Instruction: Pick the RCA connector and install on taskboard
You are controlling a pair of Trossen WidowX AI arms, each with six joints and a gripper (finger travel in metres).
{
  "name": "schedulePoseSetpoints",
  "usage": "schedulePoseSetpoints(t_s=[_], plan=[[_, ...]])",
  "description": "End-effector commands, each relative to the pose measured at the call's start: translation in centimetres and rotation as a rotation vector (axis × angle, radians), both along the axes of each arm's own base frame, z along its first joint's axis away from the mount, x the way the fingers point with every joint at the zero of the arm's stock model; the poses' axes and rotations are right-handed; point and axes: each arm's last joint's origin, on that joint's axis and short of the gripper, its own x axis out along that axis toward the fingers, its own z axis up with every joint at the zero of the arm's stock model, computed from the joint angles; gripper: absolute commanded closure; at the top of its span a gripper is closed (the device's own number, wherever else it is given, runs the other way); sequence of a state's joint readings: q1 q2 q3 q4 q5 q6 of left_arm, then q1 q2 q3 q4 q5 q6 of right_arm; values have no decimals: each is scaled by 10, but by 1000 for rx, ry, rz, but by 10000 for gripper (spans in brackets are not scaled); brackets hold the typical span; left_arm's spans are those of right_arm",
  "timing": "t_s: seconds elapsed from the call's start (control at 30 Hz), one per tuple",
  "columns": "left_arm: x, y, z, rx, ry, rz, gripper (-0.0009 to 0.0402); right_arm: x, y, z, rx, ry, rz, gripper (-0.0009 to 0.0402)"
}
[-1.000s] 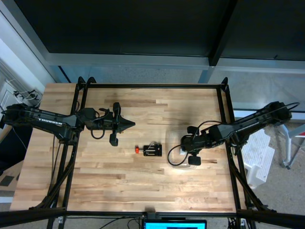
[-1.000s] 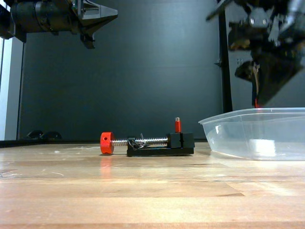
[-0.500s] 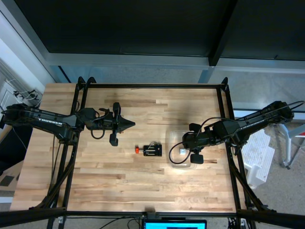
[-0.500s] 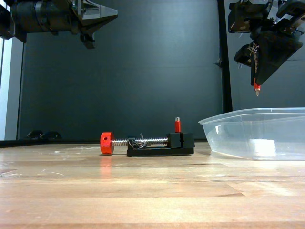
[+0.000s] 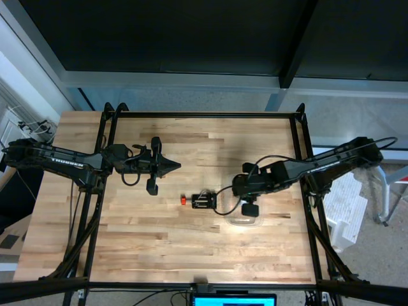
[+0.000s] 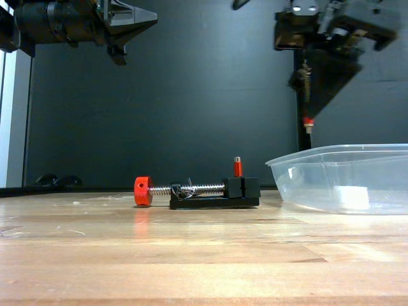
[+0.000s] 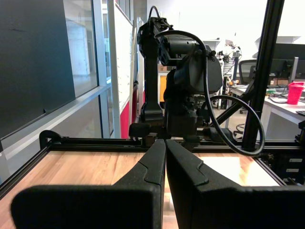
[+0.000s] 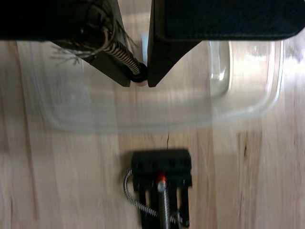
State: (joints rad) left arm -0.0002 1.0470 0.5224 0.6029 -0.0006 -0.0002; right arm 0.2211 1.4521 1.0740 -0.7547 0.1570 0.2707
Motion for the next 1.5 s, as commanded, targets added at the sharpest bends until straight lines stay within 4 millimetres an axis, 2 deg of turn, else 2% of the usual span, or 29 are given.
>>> schedulePoseSetpoints(t_s=[0.03, 0.37, 0.67, 0.87, 1.5], plan=[[0, 0, 0, 0, 0, 0, 393, 14, 1, 0, -2, -5, 0, 391], [0, 0, 0, 0, 0, 0, 393, 55, -1, 1, -11, -7, -6, 391], [0, 0, 0, 0, 0, 0, 393, 81, 1, -6, -17, 8, -6, 391], [0, 0, 0, 0, 0, 0, 393, 87, 3, -14, -1, 26, 0, 391], [0, 0, 0, 0, -1, 0, 393, 88, 3, -20, 6, 2, 1, 391]])
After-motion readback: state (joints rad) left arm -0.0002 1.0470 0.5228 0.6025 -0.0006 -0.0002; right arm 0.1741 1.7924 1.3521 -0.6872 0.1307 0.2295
